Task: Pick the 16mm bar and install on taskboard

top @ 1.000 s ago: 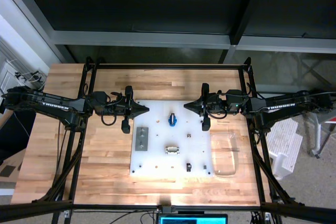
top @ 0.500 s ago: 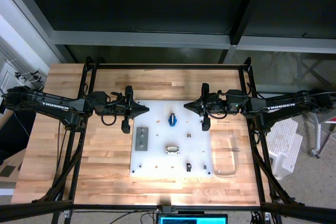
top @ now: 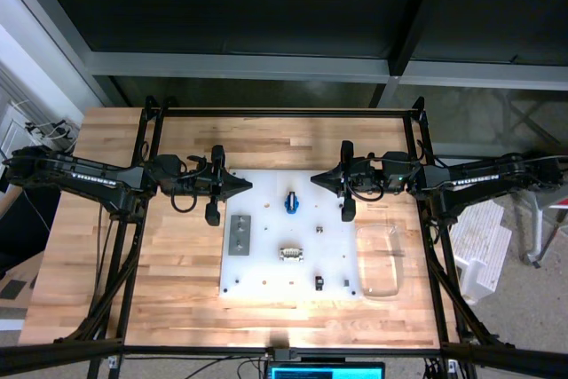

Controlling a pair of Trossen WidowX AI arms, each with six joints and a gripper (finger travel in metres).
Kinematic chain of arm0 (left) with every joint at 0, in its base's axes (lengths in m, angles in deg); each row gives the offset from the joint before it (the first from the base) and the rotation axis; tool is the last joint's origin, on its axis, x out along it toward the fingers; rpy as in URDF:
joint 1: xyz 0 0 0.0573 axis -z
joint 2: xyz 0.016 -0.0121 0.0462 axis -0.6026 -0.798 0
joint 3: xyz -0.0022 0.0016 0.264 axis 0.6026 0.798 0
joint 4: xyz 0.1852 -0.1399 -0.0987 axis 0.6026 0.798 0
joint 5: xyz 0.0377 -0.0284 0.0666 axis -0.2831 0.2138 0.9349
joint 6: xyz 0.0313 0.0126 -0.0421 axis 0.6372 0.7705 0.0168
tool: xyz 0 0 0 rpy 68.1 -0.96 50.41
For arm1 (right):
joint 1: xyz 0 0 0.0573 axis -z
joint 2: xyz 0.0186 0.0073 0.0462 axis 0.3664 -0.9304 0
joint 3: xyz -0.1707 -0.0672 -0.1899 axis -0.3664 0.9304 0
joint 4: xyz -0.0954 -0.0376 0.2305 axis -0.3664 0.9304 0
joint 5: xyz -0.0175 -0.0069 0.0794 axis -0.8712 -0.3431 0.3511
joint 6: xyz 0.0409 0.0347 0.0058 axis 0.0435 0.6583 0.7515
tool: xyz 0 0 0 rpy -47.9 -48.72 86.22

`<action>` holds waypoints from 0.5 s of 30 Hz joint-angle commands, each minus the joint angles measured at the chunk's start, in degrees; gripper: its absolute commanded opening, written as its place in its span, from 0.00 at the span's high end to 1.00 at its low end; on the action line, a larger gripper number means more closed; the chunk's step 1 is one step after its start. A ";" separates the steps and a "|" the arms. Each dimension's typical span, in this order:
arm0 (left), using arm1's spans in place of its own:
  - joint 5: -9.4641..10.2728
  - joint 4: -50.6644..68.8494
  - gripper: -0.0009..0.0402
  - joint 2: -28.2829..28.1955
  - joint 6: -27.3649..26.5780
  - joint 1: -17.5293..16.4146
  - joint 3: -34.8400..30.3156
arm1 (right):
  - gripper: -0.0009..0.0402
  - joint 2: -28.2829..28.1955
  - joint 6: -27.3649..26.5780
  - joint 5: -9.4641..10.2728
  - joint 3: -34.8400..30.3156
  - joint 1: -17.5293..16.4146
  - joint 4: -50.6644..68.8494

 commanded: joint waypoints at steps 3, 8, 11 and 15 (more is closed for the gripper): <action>0.00 -0.02 0.98 -0.02 0.02 0.00 -0.02 | 0.98 0.00 0.00 0.00 0.00 0.00 -0.02; 0.00 -0.02 0.98 -0.02 0.02 0.00 -0.02 | 0.98 0.00 0.00 0.00 0.00 -0.02 0.00; 0.00 -0.02 0.98 0.00 0.02 0.00 -0.02 | 0.98 0.00 0.00 0.00 0.00 0.00 0.00; 0.00 -0.02 0.98 -0.02 0.02 -0.02 -0.02 | 0.98 0.00 0.02 0.00 0.00 0.00 0.00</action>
